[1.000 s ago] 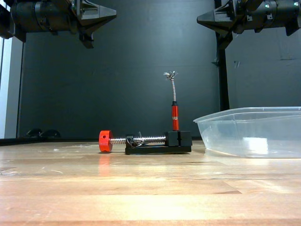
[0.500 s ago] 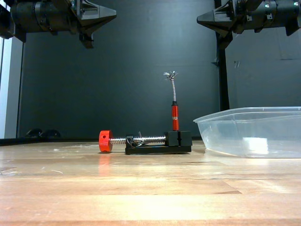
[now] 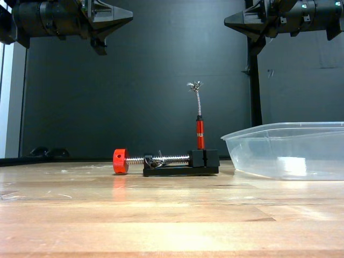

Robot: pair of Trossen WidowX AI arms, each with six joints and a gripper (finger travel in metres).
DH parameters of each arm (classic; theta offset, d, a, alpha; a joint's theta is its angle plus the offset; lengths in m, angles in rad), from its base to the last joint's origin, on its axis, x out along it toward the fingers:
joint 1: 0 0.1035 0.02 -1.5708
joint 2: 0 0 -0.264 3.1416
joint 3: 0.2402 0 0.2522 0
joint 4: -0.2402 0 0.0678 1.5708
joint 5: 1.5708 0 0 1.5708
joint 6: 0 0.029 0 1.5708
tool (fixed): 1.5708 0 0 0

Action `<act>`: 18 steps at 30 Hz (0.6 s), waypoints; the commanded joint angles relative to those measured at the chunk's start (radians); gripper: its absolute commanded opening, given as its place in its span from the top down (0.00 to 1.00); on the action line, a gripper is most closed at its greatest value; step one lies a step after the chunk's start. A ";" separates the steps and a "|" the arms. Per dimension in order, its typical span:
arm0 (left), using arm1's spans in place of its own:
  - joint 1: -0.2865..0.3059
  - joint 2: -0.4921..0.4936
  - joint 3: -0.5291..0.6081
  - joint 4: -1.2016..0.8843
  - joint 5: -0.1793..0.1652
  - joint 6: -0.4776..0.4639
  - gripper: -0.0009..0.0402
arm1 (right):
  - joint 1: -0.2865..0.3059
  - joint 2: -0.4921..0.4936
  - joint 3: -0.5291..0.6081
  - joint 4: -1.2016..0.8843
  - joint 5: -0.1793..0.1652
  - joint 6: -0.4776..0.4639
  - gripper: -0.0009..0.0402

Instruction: Pick the RCA connector and install on taskboard

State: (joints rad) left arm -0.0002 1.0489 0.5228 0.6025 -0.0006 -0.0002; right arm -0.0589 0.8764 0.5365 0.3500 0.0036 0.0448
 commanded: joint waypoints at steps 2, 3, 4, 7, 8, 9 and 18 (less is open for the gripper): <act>0.000 0.000 0.000 0.000 0.000 0.000 0.98 | 0.001 0.000 0.000 0.000 -0.001 -0.001 0.98; 0.000 0.000 0.000 0.000 0.000 0.000 0.98 | 0.000 0.000 0.000 0.000 -0.001 -0.001 0.98; 0.000 0.000 0.000 0.000 0.000 0.000 0.98 | 0.001 0.000 0.000 0.000 -0.001 -0.001 0.98; 0.000 0.000 0.000 0.000 0.000 0.000 0.98 | 0.001 0.000 0.000 -0.001 -0.001 0.000 0.98; 0.000 0.000 0.000 0.000 0.000 0.000 0.98 | 0.000 0.000 0.000 -0.001 -0.001 0.000 0.98; 0.000 0.000 0.000 0.000 0.000 0.000 0.98 | 0.001 0.000 0.000 -0.001 -0.002 0.000 0.98; 0.000 0.000 0.000 0.000 0.000 0.000 0.98 | 0.010 0.000 -0.034 0.031 -0.016 0.003 0.98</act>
State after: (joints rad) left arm -0.0002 1.0489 0.5228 0.6025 -0.0006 -0.0002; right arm -0.0509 0.8764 0.5110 0.3664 -0.0067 0.0437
